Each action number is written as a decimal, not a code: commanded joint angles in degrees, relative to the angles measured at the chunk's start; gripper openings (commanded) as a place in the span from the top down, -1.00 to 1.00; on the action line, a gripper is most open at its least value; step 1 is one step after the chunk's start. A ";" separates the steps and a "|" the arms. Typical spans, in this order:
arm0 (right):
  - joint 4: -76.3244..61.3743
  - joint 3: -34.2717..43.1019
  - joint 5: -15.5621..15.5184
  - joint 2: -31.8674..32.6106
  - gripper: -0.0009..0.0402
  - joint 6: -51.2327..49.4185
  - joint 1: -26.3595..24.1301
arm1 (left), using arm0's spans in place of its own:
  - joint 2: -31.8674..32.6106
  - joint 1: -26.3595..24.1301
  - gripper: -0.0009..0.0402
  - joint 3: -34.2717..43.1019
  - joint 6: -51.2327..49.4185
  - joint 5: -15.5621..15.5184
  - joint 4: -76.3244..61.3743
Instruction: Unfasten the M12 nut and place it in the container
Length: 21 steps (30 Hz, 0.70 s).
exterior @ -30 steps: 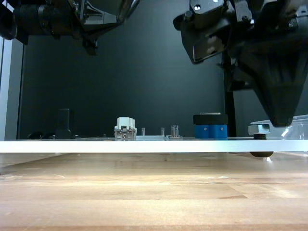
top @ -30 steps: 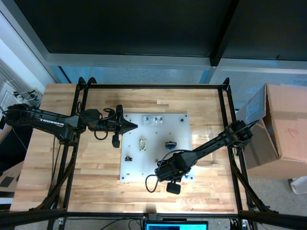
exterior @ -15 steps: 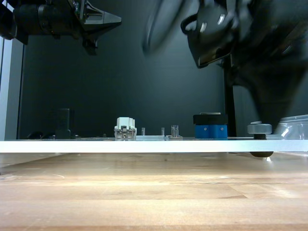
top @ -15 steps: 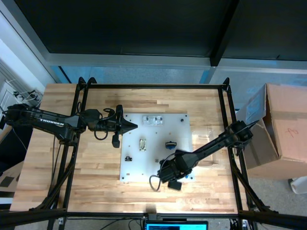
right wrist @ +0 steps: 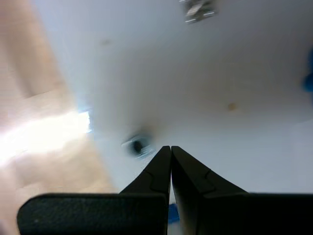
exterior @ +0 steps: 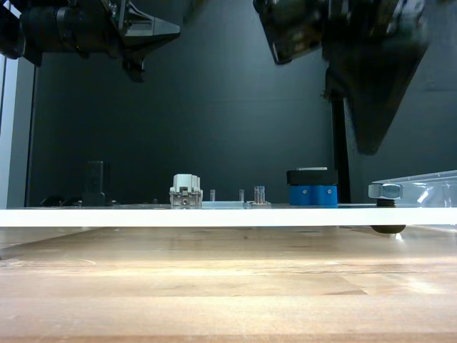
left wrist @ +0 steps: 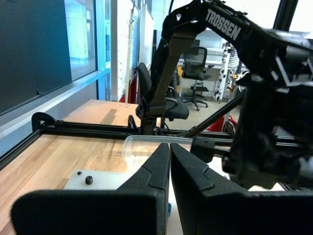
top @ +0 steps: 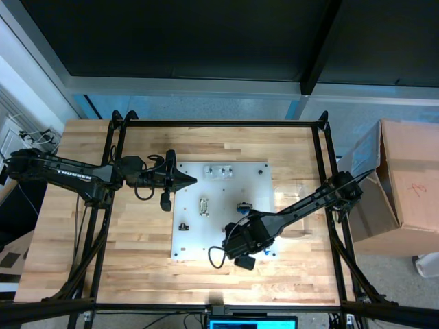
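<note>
Now, at the board's (top: pixel 195 233) near right edge, we see the nut (exterior: pixel 385 190) sitting free on its stud (exterior: pixel 385 202). Our right gripper (right wrist: pixel 170 148) hangs above that edge, fingers pressed together on nothing. Farther off, the left gripper (left wrist: pixel 169 146) hovers over the far left corner, pinched together too.

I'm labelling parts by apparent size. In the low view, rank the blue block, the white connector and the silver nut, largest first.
1. blue block
2. white connector
3. silver nut, on its stud; smallest, though nearest the camera
</note>
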 commanded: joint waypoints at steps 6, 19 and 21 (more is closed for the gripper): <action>-2.54 4.66 -1.77 0.00 0.87 25.94 0.02 | 0.02 0.00 0.96 0.02 0.00 0.00 0.02; -2.82 4.33 -2.05 1.81 0.11 44.85 -0.02 | 0.02 0.02 0.96 0.02 0.00 0.00 0.02; -2.73 3.98 -2.12 2.32 0.03 45.55 -0.02 | 0.02 0.02 0.96 0.02 0.00 0.00 0.00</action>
